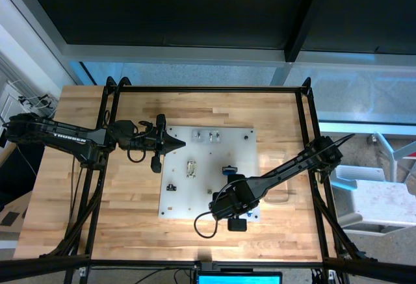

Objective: Pick the M12 fastener and fasten on the M12 threads

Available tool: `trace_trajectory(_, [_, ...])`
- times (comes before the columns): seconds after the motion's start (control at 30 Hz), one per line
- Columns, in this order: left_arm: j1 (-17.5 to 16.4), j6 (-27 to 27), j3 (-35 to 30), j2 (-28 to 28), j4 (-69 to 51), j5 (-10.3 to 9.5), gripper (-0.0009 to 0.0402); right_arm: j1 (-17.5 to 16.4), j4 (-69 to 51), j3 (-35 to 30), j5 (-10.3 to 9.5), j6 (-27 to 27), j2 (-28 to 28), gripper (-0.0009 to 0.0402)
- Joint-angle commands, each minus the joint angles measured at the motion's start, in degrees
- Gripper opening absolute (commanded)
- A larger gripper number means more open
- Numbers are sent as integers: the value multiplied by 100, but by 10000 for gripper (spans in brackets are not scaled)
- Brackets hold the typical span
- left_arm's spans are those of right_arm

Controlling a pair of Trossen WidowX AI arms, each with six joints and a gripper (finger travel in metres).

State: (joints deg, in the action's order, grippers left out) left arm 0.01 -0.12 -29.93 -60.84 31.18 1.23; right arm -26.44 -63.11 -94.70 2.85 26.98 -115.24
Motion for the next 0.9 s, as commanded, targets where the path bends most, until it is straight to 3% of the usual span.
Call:
trace_trajectory(0.03, [0,2,-2,-2,0,2,0,37,33,90,0,4,2,11])
trace_trajectory(0.1, [0,2,-2,-2,0,2,0,42,72,144,0,0,2,-3])
trace_trajectory(0.9, [0,2,-2,-2,0,2,0,37,846,671,59,90,2,0])
